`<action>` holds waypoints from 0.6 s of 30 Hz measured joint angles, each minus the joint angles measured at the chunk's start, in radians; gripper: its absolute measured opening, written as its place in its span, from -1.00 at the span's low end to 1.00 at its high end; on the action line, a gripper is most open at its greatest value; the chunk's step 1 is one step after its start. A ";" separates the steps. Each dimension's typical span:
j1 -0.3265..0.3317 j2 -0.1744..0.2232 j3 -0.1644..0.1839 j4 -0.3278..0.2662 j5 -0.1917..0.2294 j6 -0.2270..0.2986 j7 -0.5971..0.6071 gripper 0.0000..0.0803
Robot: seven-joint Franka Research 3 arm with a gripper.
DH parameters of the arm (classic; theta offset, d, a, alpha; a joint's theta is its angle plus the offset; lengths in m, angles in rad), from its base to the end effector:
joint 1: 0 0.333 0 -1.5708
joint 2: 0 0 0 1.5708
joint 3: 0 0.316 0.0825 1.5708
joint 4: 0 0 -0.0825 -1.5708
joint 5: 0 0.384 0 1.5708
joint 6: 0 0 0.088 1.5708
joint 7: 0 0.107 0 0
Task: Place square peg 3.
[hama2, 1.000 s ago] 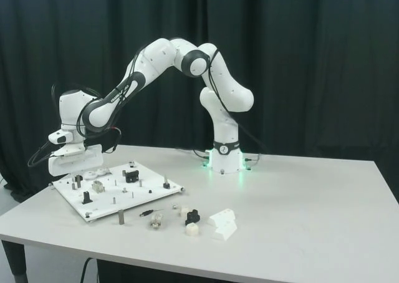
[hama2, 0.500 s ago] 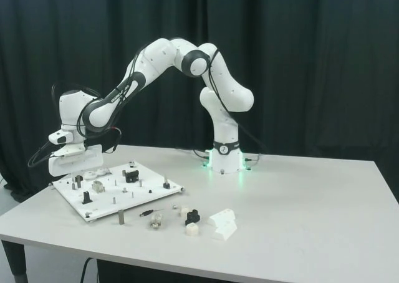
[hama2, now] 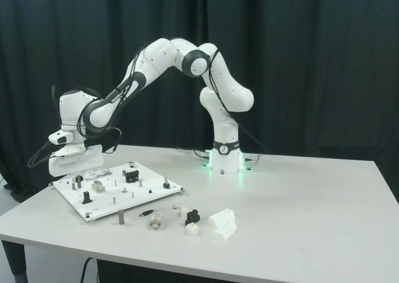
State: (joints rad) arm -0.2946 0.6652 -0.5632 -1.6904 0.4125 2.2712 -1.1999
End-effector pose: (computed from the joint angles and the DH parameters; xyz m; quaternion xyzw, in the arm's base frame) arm 0.4833 -0.4759 0.2596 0.9956 0.0906 0.0032 0.0217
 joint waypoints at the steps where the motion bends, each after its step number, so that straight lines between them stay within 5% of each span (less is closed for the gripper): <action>1: 0.000 0.000 0.000 0.000 0.000 0.000 0.000 -0.72; 18: 0.009 0.000 0.000 0.000 0.004 -0.001 0.038 -0.72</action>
